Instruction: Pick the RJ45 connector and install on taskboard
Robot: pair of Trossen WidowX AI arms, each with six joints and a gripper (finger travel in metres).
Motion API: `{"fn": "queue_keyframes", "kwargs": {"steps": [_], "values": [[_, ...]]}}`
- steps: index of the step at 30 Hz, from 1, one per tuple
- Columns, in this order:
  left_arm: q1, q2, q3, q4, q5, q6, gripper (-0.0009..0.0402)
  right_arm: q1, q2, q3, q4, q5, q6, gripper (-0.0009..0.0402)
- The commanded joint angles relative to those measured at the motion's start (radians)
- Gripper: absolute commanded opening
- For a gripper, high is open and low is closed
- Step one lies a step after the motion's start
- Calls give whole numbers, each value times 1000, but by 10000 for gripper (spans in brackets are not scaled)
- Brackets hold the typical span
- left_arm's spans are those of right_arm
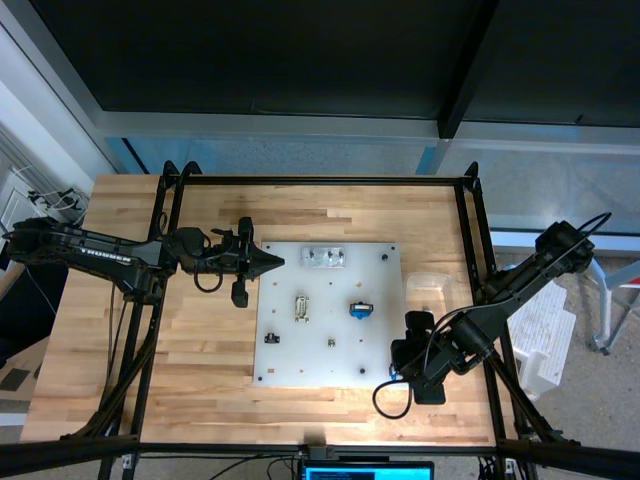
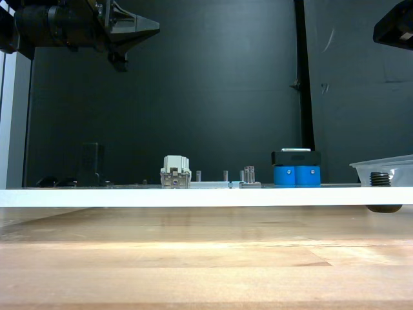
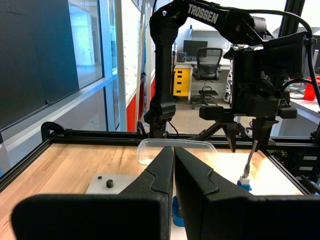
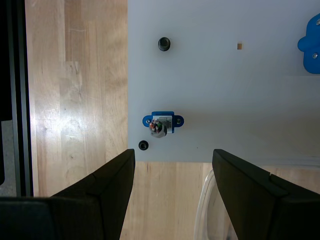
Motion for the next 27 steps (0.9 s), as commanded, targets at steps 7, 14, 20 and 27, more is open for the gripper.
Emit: {"fn": "queue_keyframes", "kwargs": {"steps": [7, 14, 20, 27], "values": [[0, 0, 0, 0, 0, 0, 0, -39, -69, 0, -22, 5, -2, 213], [0, 0, 0, 0, 0, 0, 0, -119, -153, 0, -95, 5, -36, 174], [0, 0, 0, 0, 0, 0, 0, -189, -216, 0, -112, 5, -160, 128], [0, 0, 0, 0, 0, 0, 0, -317, -266, 0, -110, 4, -299, 76]]}}
